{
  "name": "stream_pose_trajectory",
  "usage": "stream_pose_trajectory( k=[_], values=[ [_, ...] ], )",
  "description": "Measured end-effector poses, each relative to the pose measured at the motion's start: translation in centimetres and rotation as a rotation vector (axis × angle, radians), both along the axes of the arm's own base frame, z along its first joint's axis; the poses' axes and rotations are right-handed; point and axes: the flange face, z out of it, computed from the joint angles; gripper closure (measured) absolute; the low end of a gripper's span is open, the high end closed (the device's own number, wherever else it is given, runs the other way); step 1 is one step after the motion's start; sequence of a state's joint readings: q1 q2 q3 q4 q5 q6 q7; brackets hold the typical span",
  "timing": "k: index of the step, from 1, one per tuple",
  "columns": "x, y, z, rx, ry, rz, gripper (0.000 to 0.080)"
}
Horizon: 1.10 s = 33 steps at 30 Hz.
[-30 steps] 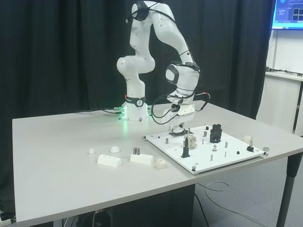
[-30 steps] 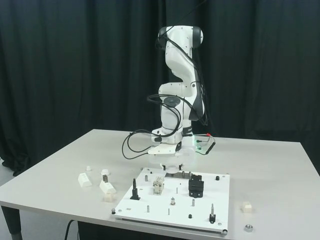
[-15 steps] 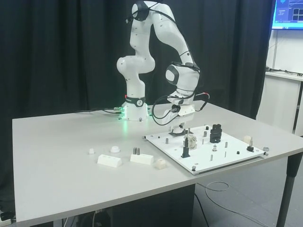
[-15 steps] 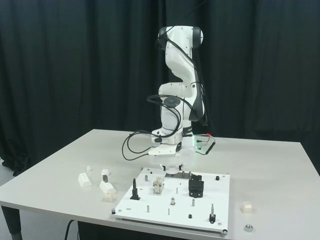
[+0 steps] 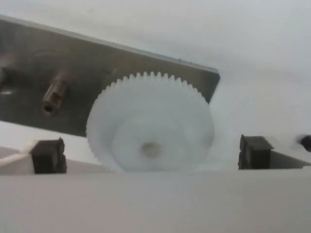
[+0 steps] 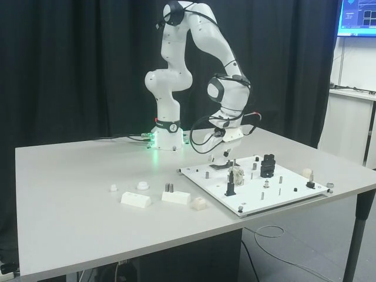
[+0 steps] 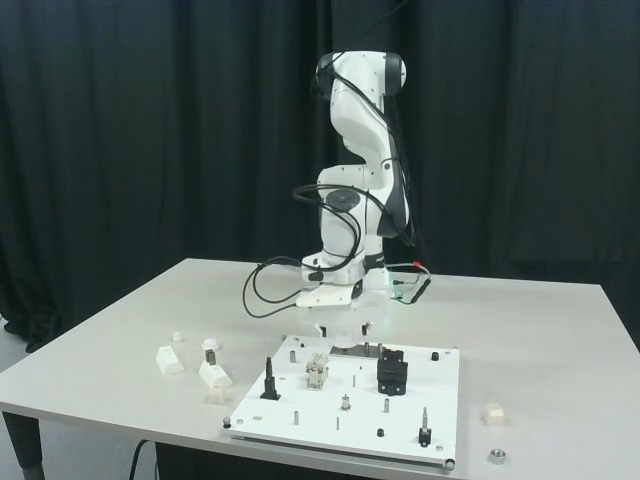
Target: Insert large gear.
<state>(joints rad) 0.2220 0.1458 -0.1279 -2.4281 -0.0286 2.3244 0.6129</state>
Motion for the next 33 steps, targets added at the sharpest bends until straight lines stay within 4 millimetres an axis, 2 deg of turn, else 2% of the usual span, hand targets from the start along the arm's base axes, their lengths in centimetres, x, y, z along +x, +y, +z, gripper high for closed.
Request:
stream_pose_trajectory(
  k=[5, 13, 22, 33],
  values=[
    [0.7, -0.5, 1.3, -0.002, 0.002, -0.012, 0.0008],
    [1.7, -2.7, 2.7, -0.02, -0.006, -0.045, 0.0003],
    [1.7, -4.6, 2.7, -0.031, -0.005, -0.072, 0.0003],
    [1.2, -4.4, 2.1, -0.032, 0.008, -0.068, 0.0003]
  ],
)
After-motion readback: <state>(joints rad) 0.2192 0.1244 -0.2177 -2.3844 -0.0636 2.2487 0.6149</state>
